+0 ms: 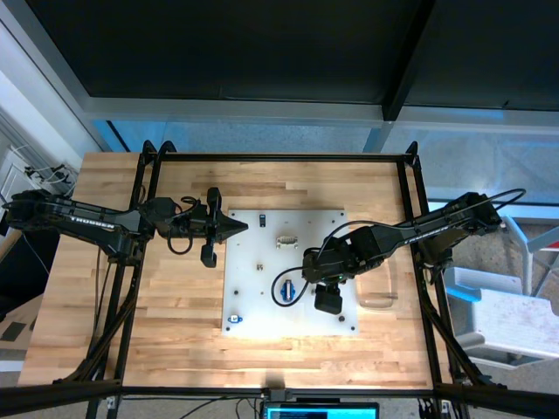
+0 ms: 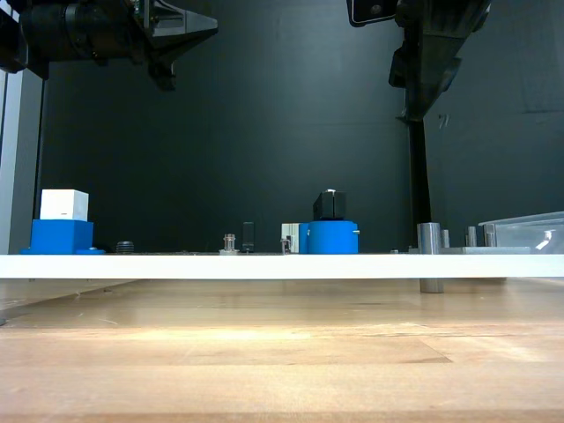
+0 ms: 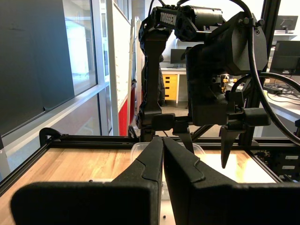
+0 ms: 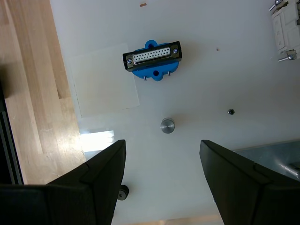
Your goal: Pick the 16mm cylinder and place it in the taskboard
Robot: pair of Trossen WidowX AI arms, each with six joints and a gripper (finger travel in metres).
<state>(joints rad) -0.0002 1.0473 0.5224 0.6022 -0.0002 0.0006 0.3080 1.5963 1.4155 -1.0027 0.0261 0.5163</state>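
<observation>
left arm: we see it stretched level inward from the tabletop's left edge, held high.
left gripper: fingers pressed together, pointing inward, left of the tabletop's middle.
right arm: reaches in from the right edge, wrist bent down.
right gripper: fingers spread, pointing down, high over the tabletop's middle.

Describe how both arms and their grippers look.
Both arms are matte black with white TROSSEN lettering and looping black cables. The left gripper, near the taskboard's left edge, has tapered wedge fingers; the right gripper, above the taskboard, has broad black ones.
</observation>
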